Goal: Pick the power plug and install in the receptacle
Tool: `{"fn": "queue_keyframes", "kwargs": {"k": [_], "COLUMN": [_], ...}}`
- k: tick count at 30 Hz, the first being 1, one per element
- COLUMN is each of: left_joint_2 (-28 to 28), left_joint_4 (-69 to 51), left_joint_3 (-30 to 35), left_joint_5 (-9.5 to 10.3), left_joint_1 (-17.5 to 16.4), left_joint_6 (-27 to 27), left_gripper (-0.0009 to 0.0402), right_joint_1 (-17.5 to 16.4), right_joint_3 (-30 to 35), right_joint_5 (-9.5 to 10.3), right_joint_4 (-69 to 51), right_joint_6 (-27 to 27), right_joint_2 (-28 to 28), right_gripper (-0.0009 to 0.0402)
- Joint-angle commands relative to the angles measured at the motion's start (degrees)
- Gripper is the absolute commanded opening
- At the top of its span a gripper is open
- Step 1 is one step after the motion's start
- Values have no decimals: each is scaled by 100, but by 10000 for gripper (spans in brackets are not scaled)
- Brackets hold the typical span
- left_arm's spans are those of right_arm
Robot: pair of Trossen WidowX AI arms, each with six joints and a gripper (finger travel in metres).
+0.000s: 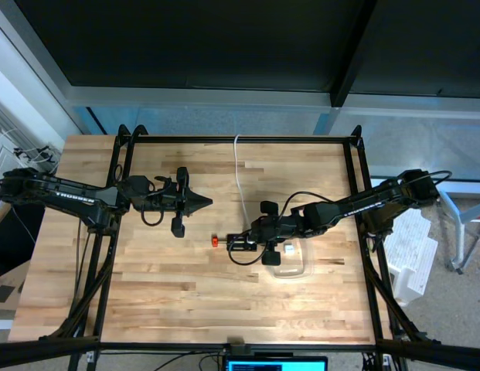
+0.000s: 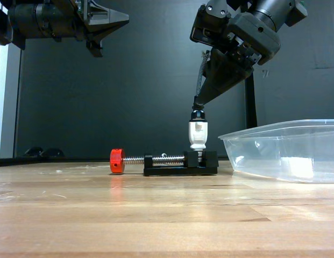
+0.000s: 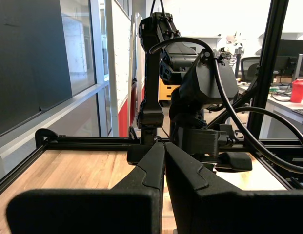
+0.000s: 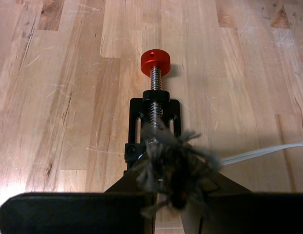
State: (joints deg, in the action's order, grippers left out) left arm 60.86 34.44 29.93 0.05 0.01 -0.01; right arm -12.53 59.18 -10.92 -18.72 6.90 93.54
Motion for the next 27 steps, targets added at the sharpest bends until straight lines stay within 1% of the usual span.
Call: {"fn": "queue_keyframes", "kwargs": {"k": [1, 11, 16, 22, 27], "left_joint_2": [0, 0, 0, 0, 0], "left_joint_4": [2, 7, 0, 0, 0], "left_joint_3": [2, 2, 2, 2, 2], "left_joint_5": [-2, -2, -2, -2, -2], "left_joint_1": [-2, 0, 0, 0, 0], "left_joint_6": [0, 0, 0, 0, 0], "left_gripper": [0, 0, 0, 0, 0], "right_joint_1": [-7, -9, -7, -7, -7], "right_joint_3": [48, 219, 367, 407, 407], "right_joint_5": [-7, -7, -7, -9, -7], "right_joint_4": [-46, -229, -636, -881, -1064], "right_joint_6": [-33, -35, -35, -35, -33], "right_joint_2": [20, -48, -216, -520, -597], "right_gripper": [59, 108, 126, 135, 132]}}
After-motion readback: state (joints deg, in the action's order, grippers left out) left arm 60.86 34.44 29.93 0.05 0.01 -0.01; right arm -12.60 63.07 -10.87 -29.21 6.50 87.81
